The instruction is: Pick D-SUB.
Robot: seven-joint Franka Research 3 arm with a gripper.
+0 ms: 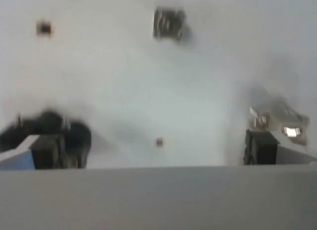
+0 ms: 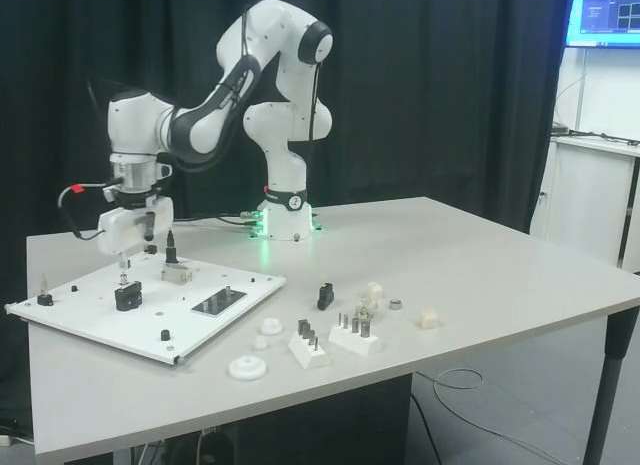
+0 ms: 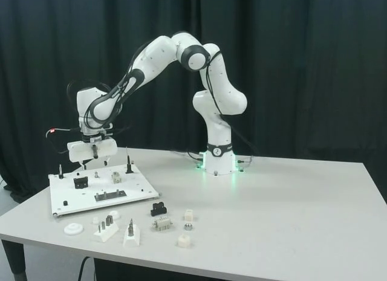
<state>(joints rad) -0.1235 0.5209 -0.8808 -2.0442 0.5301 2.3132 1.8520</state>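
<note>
Room: black curtains hang behind a grey table that carries the white arm, with green light at its foot.
Board: a white board lies flat on the table's end far from the arm's base, holding small black and grey fittings.
D-SUB: the small grey D-SUB sits on the board, just in front of an upright black peg, untouched.
Gripper: the gripper hangs pointing down above the board, near the D-SUB but apart from it, on the side away from the base.
Fingers: the wrist view shows both black fingertips spread wide with nothing between them.
Wrist detail: a blurred metal part lies on the board beyond the fingertips; whether it is the connector cannot be told.
Loose parts: a white gear, two white peg holders and a black clip lie on the bare table beside the board.
</note>
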